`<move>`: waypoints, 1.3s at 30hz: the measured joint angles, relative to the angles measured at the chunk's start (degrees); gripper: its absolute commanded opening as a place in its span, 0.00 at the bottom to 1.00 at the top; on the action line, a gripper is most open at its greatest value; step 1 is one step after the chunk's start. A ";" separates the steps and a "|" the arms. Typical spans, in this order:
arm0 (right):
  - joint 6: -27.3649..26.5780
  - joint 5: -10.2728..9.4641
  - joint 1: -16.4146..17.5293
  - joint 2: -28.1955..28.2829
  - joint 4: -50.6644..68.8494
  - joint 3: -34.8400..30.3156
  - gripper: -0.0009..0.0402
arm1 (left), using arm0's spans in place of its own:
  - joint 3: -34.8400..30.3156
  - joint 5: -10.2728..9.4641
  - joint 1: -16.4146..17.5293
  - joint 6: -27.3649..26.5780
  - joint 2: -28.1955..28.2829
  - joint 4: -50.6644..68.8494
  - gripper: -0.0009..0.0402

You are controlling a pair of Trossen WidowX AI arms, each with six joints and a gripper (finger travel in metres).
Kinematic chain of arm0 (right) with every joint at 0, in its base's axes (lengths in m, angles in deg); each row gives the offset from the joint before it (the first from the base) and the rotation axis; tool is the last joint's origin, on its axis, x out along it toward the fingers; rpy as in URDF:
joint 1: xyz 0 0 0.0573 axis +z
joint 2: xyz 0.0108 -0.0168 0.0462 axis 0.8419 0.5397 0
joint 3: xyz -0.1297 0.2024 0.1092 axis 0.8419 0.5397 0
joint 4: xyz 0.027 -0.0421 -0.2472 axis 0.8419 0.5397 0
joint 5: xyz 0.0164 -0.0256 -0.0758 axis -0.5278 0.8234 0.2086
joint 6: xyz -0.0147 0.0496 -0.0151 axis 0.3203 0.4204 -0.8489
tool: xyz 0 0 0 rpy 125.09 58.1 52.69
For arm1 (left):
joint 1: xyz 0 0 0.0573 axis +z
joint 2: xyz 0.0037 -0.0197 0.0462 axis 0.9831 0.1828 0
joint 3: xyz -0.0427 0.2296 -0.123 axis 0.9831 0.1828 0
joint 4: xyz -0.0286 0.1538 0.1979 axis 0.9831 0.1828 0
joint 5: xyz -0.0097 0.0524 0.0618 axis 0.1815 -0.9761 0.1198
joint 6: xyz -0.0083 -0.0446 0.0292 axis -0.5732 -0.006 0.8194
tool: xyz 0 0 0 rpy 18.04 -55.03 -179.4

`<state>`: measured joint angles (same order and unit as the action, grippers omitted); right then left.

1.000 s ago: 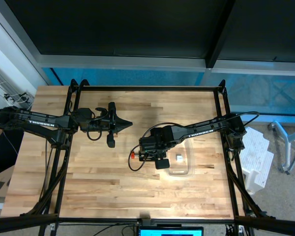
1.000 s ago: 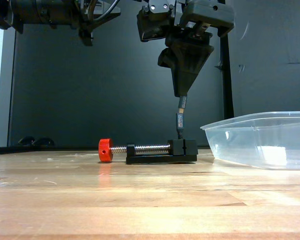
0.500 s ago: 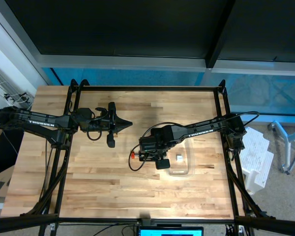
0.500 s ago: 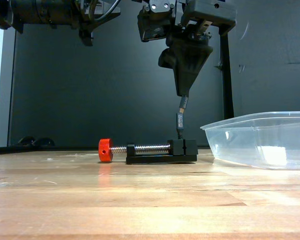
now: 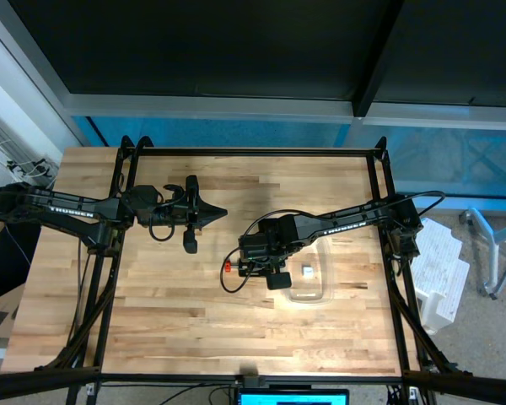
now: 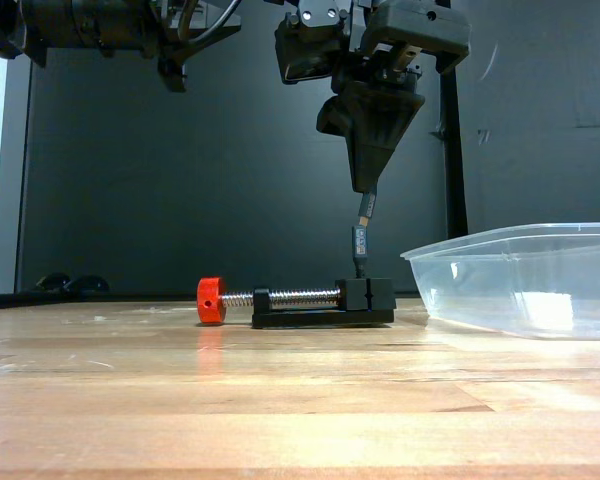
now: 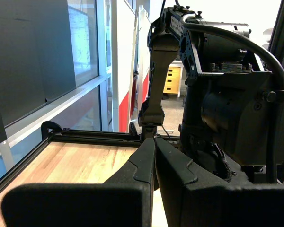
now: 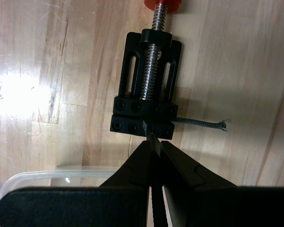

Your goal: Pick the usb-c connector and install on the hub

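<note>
- dark grey-black and slim, the one usb-c connector (image 6: 360,241) stands upright under the right gripper (image 6: 366,188). it has a paler tan stretch near the top and a narrower dark tip at the bottom.
- the right gripper's fingers (image 8: 132,165) are pinched together on the connector's upper end, with only that thin plug between them.
- the connector's lower tip meets the top of the hub (image 6: 325,301) at the end of the hub away from its knob. whether it is fully seated cannot be told.
- there is one hub, a low black block lying flat on the wooden table (image 5: 194,321), near the middle and a little toward the right edge.
- the hub has one orange-red knob (image 6: 211,300) and one bare metal screw (image 8: 149,73) running along it. a thin grey braided cord stub (image 8: 201,124) sticks out from its side.
- one clear plastic tray (image 6: 510,280) sits just beside the hub, toward the table's right edge, with one small white block (image 5: 307,271) inside.
- there are two grippers. the right gripper points straight down over the hub.
- the left gripper (image 5: 219,213) hangs above the table toward the far left corner, well apart from the hub. its fingers (image 7: 144,158) are pressed together with nothing between them.
</note>
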<state>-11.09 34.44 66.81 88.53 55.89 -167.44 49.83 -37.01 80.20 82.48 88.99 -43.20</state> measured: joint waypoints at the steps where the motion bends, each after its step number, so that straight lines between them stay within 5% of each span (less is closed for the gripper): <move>1: 0.00 -0.02 -0.02 0.00 0.00 0.00 0.02 | -0.02 0.00 0.00 -0.02 -0.02 -0.02 0.02; 26: 11.61 -0.42 -1.70 -0.09 6.36 -2.86 0.02 | 0.00 0.00 0.00 0.00 0.00 0.00 0.02; 31: 14.10 -2.91 -1.77 -0.09 8.79 -2.86 0.02 | 0.00 0.00 0.00 -0.02 -0.02 0.00 0.02; 39: 19.65 -3.34 -1.79 -0.09 11.98 -1.36 0.02 | 0.00 0.02 0.00 -0.02 -0.02 -0.02 0.02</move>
<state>8.56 31.09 65.02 88.45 67.87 -168.80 49.83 -36.99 80.20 82.46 88.97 -43.22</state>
